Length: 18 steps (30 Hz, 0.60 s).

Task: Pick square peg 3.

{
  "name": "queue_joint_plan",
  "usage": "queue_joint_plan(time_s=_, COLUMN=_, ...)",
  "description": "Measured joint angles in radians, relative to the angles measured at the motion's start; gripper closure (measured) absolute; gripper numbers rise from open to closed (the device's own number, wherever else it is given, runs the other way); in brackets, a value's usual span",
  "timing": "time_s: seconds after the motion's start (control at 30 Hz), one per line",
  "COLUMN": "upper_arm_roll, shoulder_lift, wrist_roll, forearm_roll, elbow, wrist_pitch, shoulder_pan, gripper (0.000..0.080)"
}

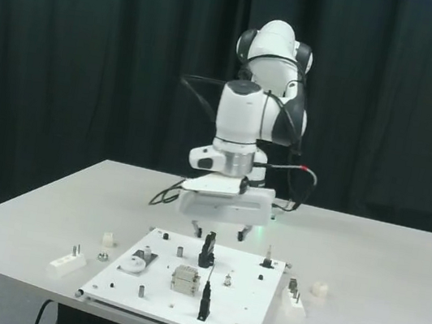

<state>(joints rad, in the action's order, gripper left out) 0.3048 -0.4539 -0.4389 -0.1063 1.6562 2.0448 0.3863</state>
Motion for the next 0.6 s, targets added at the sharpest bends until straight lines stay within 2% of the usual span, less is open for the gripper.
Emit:
queue_joint_plan(time_s=0.3, upper_arm_roll=0.0, shoulder_lift=0.053, wrist_roll=-0.005, forearm_roll=0.003, elbow=0.102, wrist_pitch=0.065, shoulder_pan=0.069, gripper=0.0003)
queue_joint_plan(time_s=0.6, upper_arm_roll=0.0, shoulder_lift=0.081, wrist_roll=-0.022, forearm_roll=0.003, elbow=0.197, wrist_pitch=0.141, shoulder_pan=0.132, gripper=0.0003)
